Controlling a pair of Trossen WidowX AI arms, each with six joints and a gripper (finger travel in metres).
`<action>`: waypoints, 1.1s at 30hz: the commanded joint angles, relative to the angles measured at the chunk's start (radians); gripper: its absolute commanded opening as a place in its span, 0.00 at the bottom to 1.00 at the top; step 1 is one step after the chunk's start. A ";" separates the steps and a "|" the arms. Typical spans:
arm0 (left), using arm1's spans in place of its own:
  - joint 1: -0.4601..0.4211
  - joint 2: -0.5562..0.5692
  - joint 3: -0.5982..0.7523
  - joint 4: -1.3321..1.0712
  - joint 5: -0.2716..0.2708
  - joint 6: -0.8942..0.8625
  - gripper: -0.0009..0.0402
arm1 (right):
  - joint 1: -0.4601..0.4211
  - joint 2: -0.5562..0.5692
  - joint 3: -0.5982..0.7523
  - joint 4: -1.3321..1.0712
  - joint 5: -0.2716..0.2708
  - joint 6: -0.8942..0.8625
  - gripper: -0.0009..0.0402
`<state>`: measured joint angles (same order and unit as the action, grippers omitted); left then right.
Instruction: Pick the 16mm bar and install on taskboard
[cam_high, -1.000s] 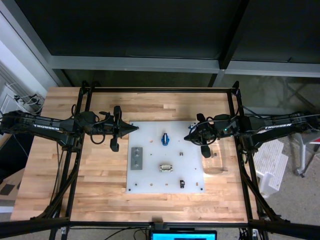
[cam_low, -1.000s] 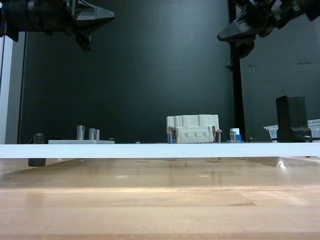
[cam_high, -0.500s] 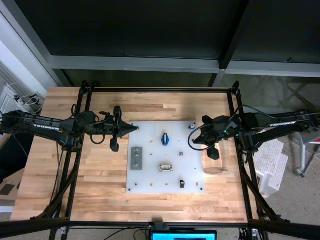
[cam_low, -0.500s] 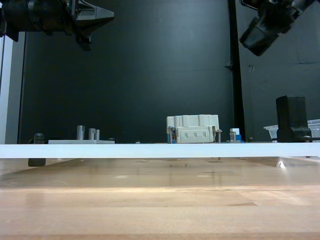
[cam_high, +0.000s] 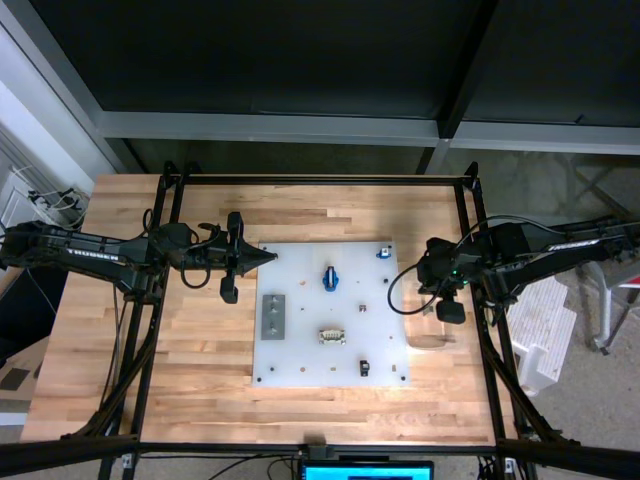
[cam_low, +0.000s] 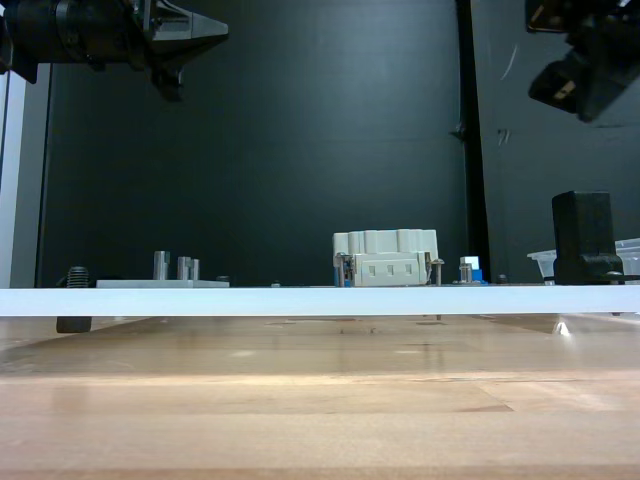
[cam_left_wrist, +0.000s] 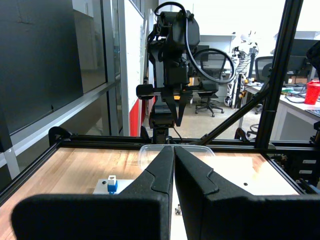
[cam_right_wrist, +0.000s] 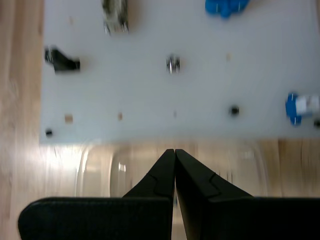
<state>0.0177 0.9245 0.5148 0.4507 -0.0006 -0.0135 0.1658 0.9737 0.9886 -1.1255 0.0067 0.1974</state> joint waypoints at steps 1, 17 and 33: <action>0.000 0.000 0.000 0.000 0.000 0.000 0.02 | 0.005 0.005 0.003 -0.074 -0.008 0.006 0.02; 0.000 0.000 0.000 0.000 0.000 0.000 0.02 | 0.067 0.072 0.003 -0.243 -0.014 0.037 0.14; 0.000 0.000 0.000 0.000 0.000 0.000 0.02 | 0.156 0.103 -0.021 -0.185 0.054 0.065 0.44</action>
